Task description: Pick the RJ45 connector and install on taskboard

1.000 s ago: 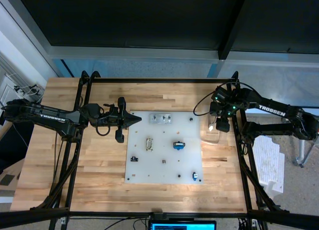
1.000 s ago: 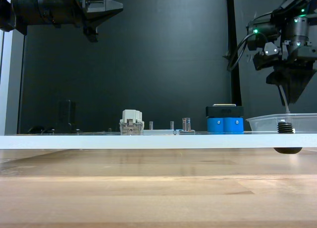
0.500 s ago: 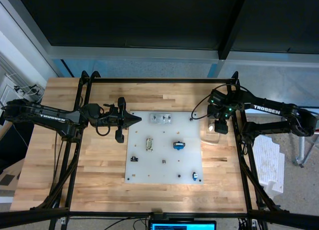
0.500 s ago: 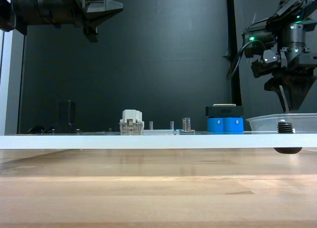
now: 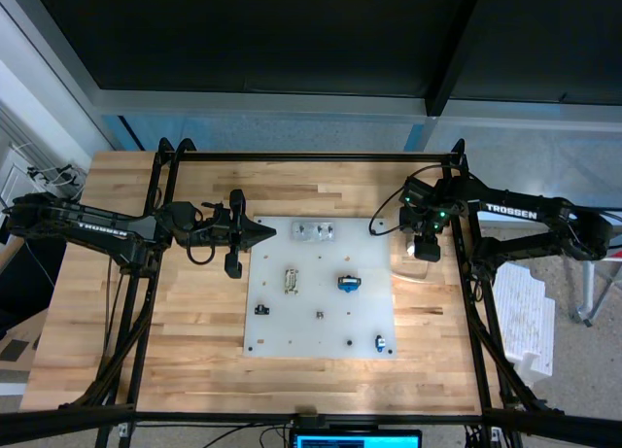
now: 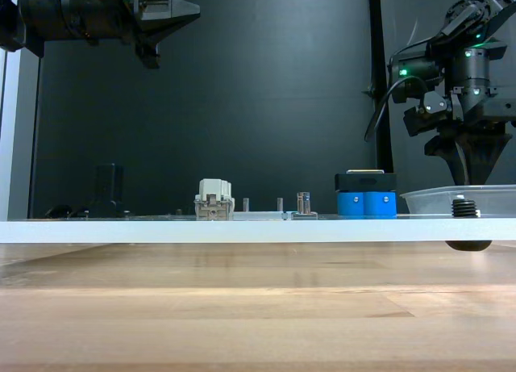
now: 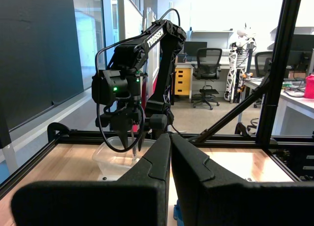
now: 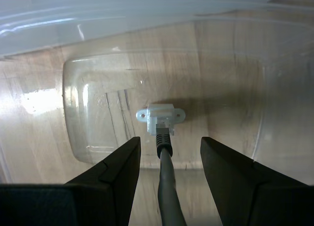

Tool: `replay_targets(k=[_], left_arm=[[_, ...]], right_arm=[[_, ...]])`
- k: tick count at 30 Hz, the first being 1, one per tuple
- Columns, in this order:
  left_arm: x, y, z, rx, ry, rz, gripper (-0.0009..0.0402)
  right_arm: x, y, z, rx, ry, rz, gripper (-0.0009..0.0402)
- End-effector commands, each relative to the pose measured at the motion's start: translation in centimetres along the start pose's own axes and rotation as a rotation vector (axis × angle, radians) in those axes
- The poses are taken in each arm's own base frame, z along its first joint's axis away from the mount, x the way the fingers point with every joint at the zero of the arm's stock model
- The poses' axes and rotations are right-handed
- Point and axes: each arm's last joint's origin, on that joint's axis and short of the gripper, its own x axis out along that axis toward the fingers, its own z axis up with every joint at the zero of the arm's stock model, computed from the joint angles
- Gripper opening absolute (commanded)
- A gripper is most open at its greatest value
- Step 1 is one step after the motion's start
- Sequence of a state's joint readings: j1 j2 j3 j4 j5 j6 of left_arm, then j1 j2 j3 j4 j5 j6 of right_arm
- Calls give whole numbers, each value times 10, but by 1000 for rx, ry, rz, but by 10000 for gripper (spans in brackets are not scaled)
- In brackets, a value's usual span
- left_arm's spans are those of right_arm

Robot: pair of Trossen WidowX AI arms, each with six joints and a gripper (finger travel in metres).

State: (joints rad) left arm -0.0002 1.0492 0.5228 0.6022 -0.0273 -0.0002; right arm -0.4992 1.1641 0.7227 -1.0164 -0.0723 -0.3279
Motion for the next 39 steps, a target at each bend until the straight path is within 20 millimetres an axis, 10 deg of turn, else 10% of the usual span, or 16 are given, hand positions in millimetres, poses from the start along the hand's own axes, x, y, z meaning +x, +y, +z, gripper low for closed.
replay_targets(k=[1,27,39], left_arm=[[0,0,0,0,0,0,0],[0,0,0,0,0,0,0],[0,0,0,0,0,0,0]], right_arm=[[2,0,1,-3,7,2,169],[1,1,2,-15,2,2,-1],[-5,2,3,-15,-10,-1,0]])
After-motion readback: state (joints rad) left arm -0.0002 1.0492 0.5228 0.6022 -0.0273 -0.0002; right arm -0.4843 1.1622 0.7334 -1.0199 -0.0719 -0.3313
